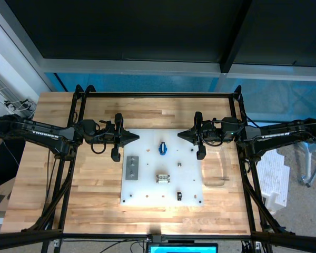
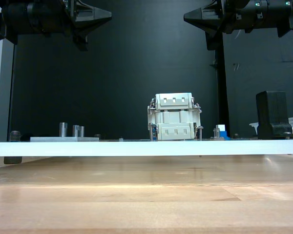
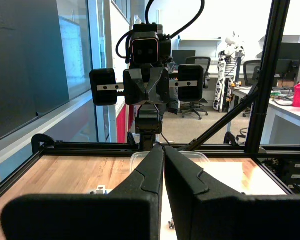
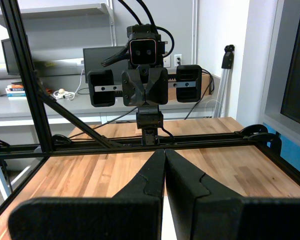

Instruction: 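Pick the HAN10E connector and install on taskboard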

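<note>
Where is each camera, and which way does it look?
High view: above the wooden table, near side, looking down at the large white square taskboard; shut left gripper and shut right gripper point inward.
Low view: table height, near edge, level at the light-grey rectangular HAN10E connector; grippers overhead.
Left wrist view: on left arm, facing the right arm; own gripper shows.
Right wrist view: on right arm, facing the left arm; own gripper shows.
Shared: high and low both show the connector.
</note>
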